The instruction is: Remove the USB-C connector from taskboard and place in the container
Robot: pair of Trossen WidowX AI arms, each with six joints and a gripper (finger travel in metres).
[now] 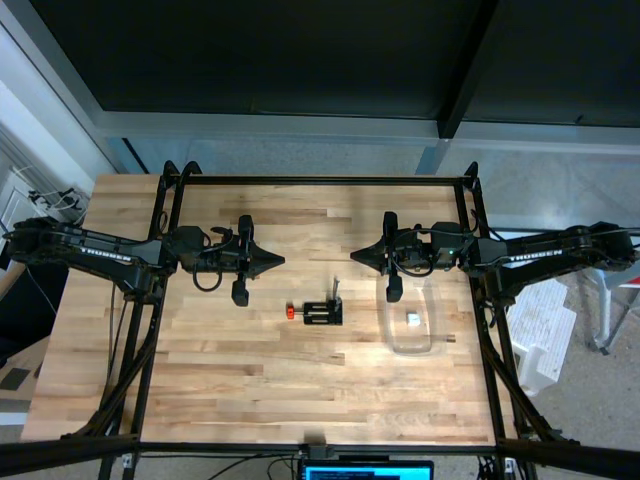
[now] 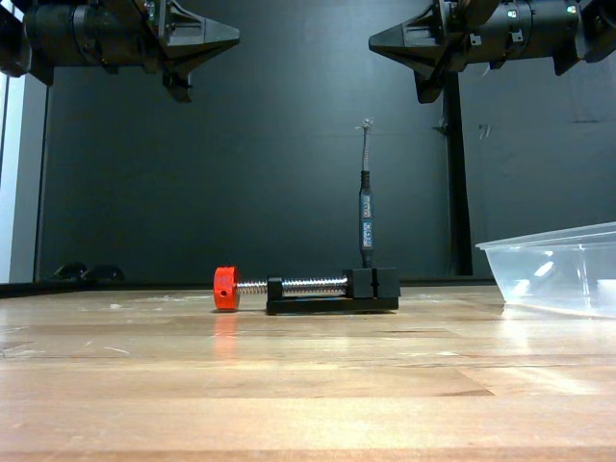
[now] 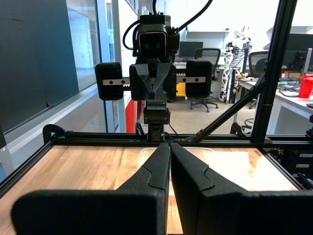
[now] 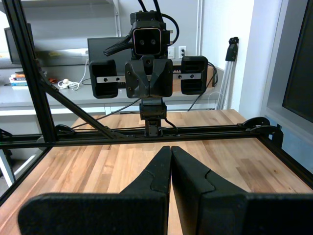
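High view showed the left gripper (image 1: 281,261) hanging above the wooden table (image 1: 220,385), off to the left of the taskboard (image 1: 322,313) and farther back. The right gripper (image 1: 353,256) faced it tip to tip, well apart, with its body near the far end of the container (image 1: 389,325). Both wrist views showed each gripper's jaws clenched together with nothing between them, the fingers (image 3: 159,166) of the left one and those (image 4: 159,169) of the right one meeting along a thin seam. Low view placed both grippers high above the tabletop, touching nothing. The USB-C connector (image 2: 366,226) stood upright in the taskboard, seated in the black block at the end opposite the red-orange knob (image 2: 225,288), with a short braided stub rising from its top. The clear container lay flat on the table to the right of the taskboard, apart from it, and held a small white cube (image 1: 413,317).
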